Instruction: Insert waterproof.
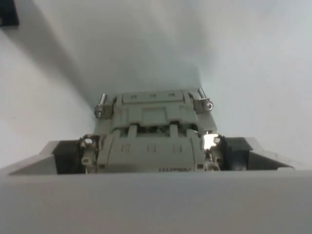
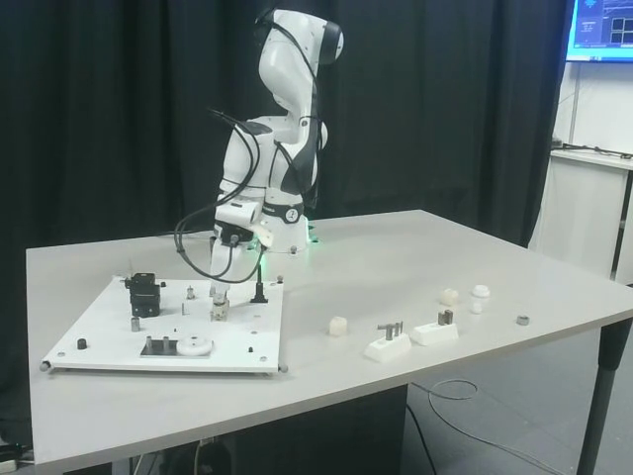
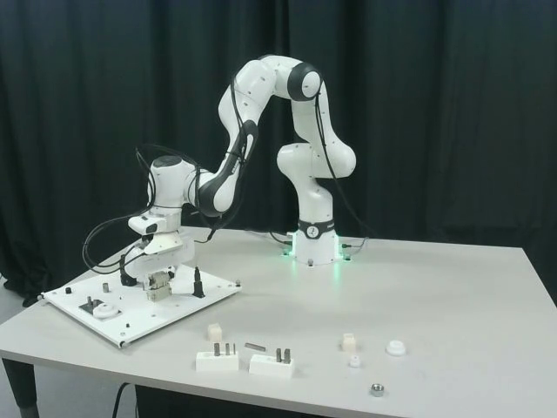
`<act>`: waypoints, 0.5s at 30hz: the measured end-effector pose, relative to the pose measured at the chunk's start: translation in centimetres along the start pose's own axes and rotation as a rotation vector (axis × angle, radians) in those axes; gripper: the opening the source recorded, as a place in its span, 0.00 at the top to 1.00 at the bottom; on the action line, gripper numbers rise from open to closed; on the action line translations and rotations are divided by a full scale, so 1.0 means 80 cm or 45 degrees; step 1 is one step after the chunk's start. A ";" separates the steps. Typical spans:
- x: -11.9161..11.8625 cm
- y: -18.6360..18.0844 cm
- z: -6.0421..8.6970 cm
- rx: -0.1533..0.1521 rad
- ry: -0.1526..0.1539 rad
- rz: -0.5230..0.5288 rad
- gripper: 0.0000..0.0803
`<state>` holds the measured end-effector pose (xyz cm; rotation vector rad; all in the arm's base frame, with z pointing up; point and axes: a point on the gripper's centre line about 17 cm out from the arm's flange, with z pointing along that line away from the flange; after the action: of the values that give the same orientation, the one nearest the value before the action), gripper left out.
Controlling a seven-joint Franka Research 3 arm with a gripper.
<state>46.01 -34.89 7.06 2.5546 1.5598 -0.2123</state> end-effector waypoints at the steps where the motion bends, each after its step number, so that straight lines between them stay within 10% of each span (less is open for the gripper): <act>1: 0.000 0.000 0.000 0.001 0.000 0.000 0.24; 15: 0.000 0.001 0.002 0.005 0.000 0.005 0.24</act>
<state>46.10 -34.93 6.91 2.5605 1.5562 -0.2154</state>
